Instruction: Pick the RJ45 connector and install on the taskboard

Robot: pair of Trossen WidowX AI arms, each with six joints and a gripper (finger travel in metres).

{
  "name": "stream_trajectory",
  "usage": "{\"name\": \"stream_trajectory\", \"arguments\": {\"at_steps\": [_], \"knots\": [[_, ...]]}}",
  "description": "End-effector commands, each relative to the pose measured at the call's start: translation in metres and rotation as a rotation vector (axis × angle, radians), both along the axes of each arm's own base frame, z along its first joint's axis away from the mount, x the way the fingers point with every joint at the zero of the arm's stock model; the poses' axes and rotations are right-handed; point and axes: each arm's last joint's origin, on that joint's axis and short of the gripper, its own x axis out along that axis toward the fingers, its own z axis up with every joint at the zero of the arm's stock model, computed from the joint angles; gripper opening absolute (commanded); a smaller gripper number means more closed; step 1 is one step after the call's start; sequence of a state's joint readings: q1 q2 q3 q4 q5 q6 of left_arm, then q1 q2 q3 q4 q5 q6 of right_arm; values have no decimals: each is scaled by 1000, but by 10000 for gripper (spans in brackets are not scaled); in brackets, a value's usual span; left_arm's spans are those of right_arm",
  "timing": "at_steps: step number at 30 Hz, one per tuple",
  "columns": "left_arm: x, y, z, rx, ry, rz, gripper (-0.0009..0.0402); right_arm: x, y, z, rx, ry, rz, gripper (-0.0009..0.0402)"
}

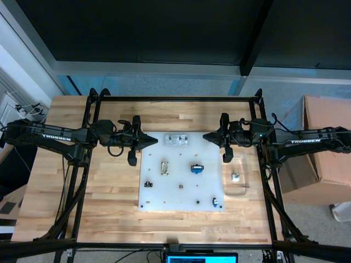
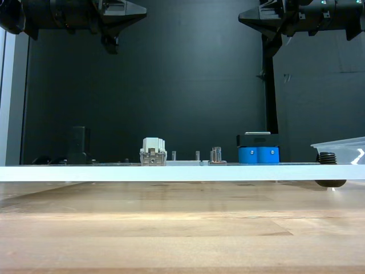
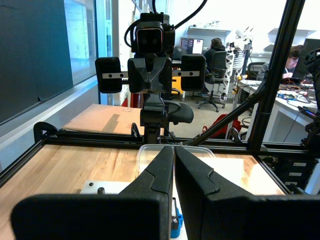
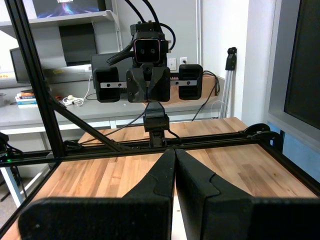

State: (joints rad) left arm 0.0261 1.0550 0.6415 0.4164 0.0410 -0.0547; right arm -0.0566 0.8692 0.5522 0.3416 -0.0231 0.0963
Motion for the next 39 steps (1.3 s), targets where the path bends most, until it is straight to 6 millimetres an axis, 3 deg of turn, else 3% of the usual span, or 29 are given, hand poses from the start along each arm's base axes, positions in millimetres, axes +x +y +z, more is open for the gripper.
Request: {"name": "stream_trajectory", "arguments": {"at_steps": [1,11,16,29,39], "knots": [[0,0,0,0,0,0,1,0,0,-6,3,55,-3,0],[0,0,0,0,0,0,1,0,0,-5,31,63,9,0],[0,0,0,0,0,0,1,-5,3,0,41,268,16,0],[0,0,0,0,0,0,0,-53,38,21,-17,792,82,0],[0,0,0,0,0,0,1,-86,54,31,-9,984,140,0]]}}
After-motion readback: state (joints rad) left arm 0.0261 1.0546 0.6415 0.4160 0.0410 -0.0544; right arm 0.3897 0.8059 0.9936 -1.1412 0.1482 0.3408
